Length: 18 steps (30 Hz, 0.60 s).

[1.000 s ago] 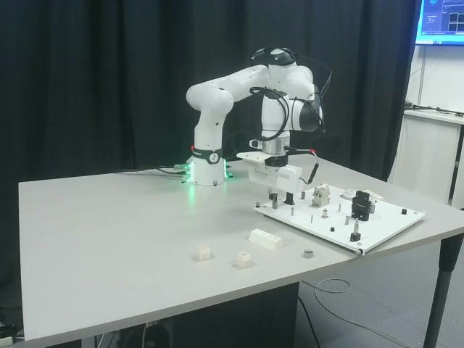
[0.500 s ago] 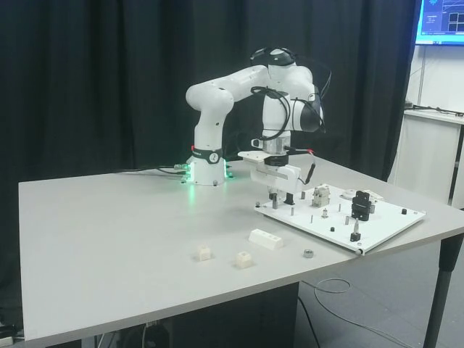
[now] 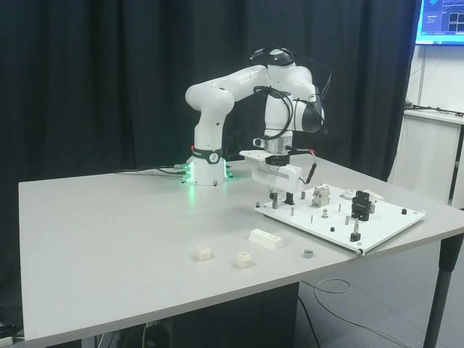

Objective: Insert square peg 4.

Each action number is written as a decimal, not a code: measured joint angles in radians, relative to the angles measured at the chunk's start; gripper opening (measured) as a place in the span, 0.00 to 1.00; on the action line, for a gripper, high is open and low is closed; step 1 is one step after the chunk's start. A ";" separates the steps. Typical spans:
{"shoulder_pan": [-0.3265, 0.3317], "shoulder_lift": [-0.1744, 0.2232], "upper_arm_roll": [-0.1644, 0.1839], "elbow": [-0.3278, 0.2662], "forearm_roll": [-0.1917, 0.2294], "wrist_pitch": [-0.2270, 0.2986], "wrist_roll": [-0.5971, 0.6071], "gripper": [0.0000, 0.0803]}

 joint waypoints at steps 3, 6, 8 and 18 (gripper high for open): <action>0.004 0.000 0.002 0.000 -0.002 0.000 -0.004 0.19; 0.006 0.000 0.006 0.001 -0.002 0.003 -0.012 0.19; 0.008 0.000 0.008 0.001 -0.002 0.003 -0.014 0.19; 0.010 -0.001 0.010 0.000 0.002 0.003 -0.014 0.19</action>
